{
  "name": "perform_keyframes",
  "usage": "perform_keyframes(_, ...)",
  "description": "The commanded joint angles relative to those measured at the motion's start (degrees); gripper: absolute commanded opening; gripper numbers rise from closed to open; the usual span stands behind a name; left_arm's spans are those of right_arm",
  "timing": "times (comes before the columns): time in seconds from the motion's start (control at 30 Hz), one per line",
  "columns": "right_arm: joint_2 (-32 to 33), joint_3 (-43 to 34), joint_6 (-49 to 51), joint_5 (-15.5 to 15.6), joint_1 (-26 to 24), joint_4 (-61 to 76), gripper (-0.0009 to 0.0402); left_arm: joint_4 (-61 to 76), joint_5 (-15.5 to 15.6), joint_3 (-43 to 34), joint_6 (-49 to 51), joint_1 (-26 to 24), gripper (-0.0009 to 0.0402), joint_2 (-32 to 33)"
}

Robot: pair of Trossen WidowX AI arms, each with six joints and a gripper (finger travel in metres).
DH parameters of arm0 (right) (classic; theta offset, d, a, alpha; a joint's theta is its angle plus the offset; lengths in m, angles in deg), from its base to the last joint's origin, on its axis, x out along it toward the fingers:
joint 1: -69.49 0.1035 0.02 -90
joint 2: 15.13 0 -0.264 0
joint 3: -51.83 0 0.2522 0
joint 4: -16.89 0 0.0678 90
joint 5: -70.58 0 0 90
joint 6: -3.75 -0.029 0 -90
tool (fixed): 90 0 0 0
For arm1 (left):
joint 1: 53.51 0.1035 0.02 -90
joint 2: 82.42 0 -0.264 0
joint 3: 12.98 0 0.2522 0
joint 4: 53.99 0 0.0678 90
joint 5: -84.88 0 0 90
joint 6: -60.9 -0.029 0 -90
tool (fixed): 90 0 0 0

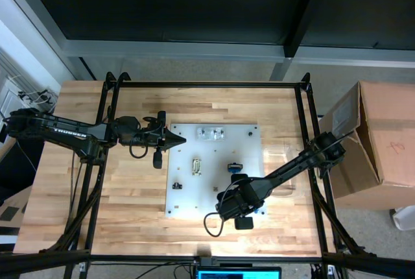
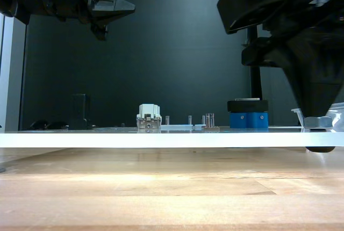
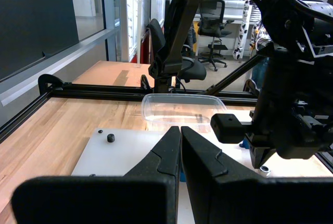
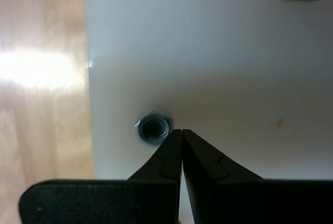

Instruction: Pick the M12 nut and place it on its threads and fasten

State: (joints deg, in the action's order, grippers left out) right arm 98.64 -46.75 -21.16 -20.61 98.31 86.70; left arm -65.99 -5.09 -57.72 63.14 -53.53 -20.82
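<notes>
Both closed empty, the right gripper sits beside the nut, apparently on its stud at the board's 5 o'clock, likely to spin it, while the left gripper hovers at 10 o'clock

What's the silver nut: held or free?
Free: the nut sits on its stud beside the shut right gripper; left gripper hangs shut over the board's left edge.

- Low view: the right gripper, cut off by the upper and right edges, stands tip-down directly over the nut. No stud ribs show beneath the nut.
- Right wrist view: the nut is blurred and its bore is dark, so seating on the stud cannot be told.
- High view: the right gripper covers nut and stud at the board's near right edge.
- Left wrist view: the left gripper, raised over the board's left edge, has closed fingers that hide the board beneath.
</notes>
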Motion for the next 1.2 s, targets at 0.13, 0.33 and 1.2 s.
perform_keyframes(0.13,-0.1,0.0,2.9,10.3,0.0,1.3,0.0000,0.1,0.0,0.0,0.0,0.0,0.0000,0.0)
perform_keyframes(0.33,-0.3,0.0,1.0,2.6,0.0,1.7,0.0000,0.2,0.0,0.0,0.0,0.0,0.0000,0.0)
perform_keyframes(1.2,-0.9,2.1,-0.2,8.8,0.4,-2.1,0.0000,0.2,0.0,0.0,0.0,0.0,0.0000,0.0)
